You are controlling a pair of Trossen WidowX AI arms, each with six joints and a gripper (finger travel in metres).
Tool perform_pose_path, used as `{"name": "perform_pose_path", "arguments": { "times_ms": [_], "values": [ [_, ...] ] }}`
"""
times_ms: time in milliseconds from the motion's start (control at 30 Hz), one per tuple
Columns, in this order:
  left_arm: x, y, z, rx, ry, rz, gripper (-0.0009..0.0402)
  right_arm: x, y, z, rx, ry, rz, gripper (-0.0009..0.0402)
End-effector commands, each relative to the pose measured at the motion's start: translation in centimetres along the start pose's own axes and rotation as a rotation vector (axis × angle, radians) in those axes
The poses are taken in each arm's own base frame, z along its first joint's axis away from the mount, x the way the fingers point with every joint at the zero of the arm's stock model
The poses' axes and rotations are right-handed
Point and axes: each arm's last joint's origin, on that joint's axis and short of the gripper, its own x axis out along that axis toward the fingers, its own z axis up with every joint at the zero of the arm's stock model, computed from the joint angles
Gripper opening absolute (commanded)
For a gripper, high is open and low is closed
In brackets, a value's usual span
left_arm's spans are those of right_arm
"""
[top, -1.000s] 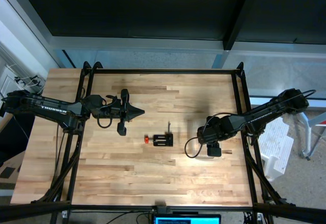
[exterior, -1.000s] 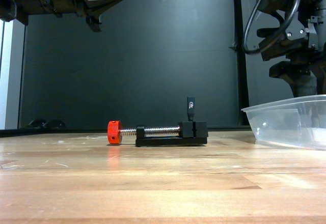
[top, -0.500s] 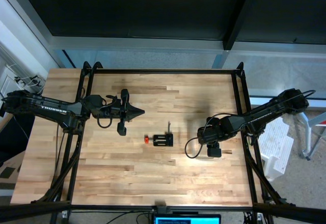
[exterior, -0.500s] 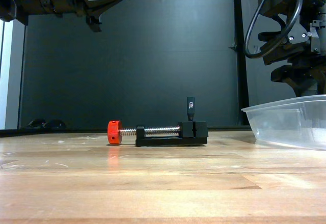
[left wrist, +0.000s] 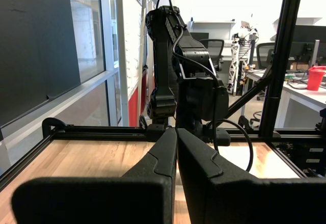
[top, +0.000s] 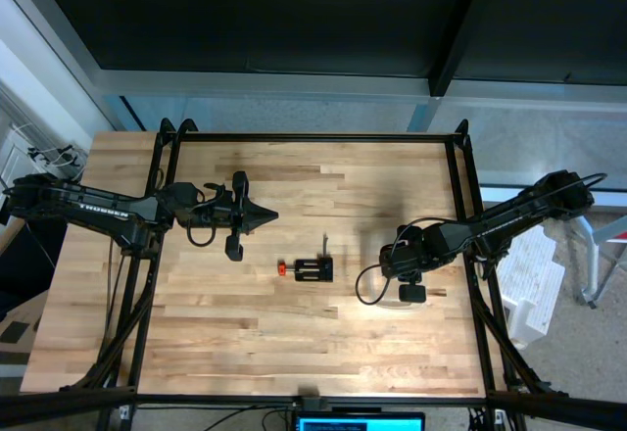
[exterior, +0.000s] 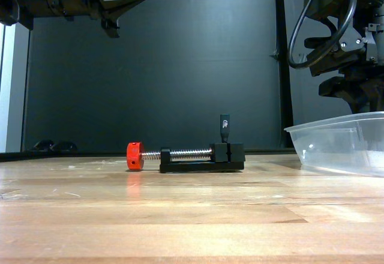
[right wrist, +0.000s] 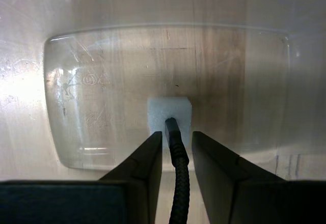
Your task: Pick the USB-C connector and install on taskboard
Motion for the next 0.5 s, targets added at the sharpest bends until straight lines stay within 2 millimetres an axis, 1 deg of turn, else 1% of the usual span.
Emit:
{"name": "perform_pose_path", "arguments": {
  "times_ms": [33, 200, 233, 300, 500],
  "values": [
    [0.01, 0.01, 0.00, 0.000, 0.000, 0.000, 0.0000, -0.03, 0.01, 0.01, -0.001, -0.001, -0.001, 0.0044],
    [0.01, 0.00, 0.00, 0.000, 0.000, 0.000, 0.0000, -0.19, 0.04, 0.18, 0.000, -0.008, 0.002, 0.0001],
    [0.01, 0.01, 0.00, 0.000, 0.000, 0.000, 0.0000, -0.22, 0.05, 0.20, 0.000, -0.009, 0.002, -0.0003],
    [0.01, 0.00, 0.00, 0.000, 0.000, 0.000, 0.0000, -0.28, 0.06, 0.25, 0.000, -0.011, 0.003, 0.0003],
    [0.01, 0.00, 0.00, 0.000, 0.000, 0.000, 0.0000, -0.70, 0.11, 0.47, 0.000, -0.010, 0.003, 0.0001]
  ]
}}
